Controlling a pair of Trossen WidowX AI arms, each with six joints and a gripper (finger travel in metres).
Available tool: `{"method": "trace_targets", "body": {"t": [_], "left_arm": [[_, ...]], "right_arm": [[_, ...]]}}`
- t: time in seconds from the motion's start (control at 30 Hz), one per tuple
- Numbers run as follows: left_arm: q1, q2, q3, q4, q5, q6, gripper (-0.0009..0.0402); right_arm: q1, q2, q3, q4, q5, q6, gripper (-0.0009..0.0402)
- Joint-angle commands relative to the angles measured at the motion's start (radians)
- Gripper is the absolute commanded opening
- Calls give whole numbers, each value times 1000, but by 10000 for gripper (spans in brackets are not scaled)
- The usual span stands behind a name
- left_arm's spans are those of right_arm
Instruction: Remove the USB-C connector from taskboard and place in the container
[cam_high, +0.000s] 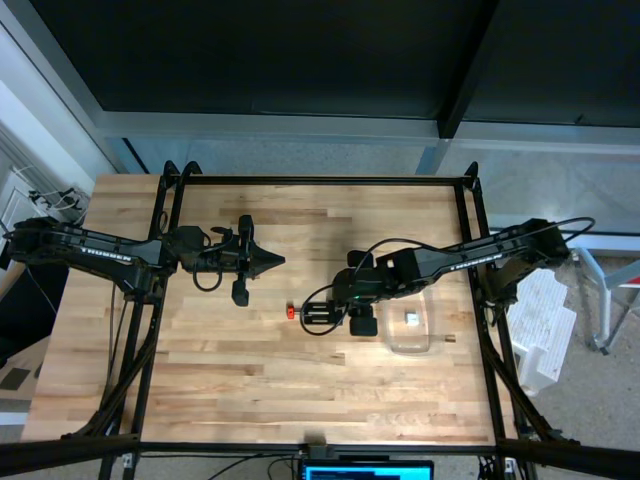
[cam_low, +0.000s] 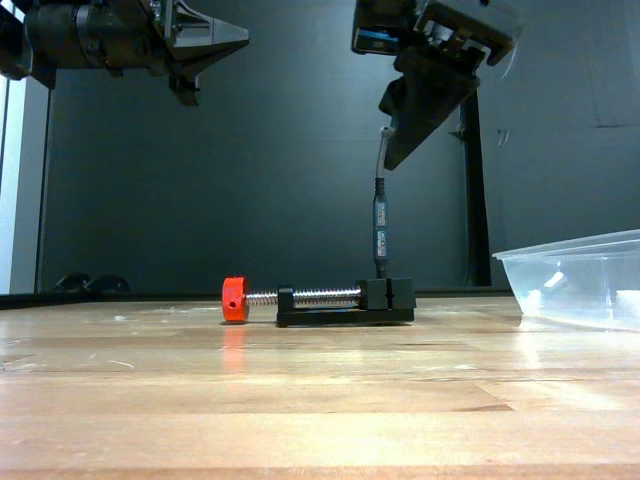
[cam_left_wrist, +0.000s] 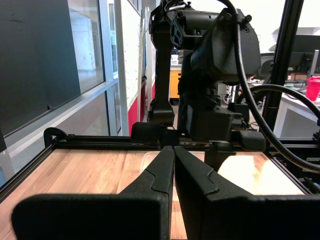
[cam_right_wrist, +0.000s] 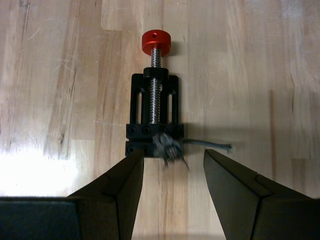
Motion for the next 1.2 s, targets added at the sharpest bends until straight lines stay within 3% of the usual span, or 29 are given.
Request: {"method": "trace_targets", "body": {"t": [0.03, 0.33, 1.03, 1.2], "left_arm": [[0, 0, 0, 0, 0, 0, 0], [0, 0, 0, 0, 0, 0, 0], [0, 0, 0, 0, 0, 0, 0], [0, 0, 0, 0, 0, 0, 0]], "right_arm": [[0, 32, 21, -1, -3, 0, 165], [0, 111, 65, -15, -5, -1, 165], [-1, 118, 37, 8, -5, -8, 163], [-1, 118, 33, 16, -6, 0, 140]]}}
